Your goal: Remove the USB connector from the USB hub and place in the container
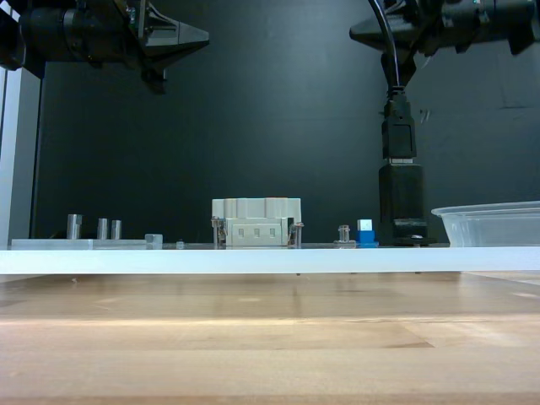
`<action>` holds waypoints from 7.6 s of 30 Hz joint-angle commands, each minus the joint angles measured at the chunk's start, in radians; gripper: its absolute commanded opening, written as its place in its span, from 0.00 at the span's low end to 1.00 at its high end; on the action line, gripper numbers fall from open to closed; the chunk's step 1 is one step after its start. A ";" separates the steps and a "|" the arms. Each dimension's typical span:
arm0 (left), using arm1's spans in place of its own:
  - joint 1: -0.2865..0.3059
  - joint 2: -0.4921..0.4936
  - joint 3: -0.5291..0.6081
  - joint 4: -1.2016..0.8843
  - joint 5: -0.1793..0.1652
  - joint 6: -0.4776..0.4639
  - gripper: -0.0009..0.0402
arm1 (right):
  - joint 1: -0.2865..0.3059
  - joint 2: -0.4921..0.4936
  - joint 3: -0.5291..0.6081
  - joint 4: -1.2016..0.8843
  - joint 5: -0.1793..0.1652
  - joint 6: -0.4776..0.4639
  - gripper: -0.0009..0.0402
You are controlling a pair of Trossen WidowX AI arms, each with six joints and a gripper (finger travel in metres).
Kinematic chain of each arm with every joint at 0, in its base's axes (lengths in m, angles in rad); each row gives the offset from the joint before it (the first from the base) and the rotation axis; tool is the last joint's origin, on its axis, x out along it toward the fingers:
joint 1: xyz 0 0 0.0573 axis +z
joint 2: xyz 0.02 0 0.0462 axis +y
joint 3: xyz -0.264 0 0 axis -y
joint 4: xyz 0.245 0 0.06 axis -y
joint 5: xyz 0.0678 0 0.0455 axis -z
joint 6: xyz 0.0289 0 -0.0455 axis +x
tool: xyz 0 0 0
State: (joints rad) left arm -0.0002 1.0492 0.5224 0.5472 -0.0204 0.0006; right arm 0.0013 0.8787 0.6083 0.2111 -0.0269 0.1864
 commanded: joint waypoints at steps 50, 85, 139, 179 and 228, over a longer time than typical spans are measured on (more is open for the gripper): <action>0.000 0.000 0.000 0.000 0.000 0.000 0.02 | 0.530 0.465 0.674 -1.112 0.321 0.361 0.07; 0.000 0.000 0.000 0.000 0.000 0.000 0.02 | 0.628 0.789 0.806 -1.010 0.352 0.418 0.35; 0.000 0.000 0.000 0.000 0.000 0.000 0.02 | 0.587 0.951 0.798 -0.905 0.367 0.377 0.35; 0.000 0.000 0.000 0.000 0.000 0.000 0.02 | 0.574 0.951 0.802 -0.903 0.322 0.325 0.02; 0.000 0.000 0.000 0.000 0.000 0.000 0.02 | 0.605 0.896 0.724 -0.804 0.376 0.357 0.02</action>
State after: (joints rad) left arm -0.0002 1.0489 0.5228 0.5472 -0.0204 0.0002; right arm 0.6033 1.7817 1.3388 -0.6022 0.3405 0.5411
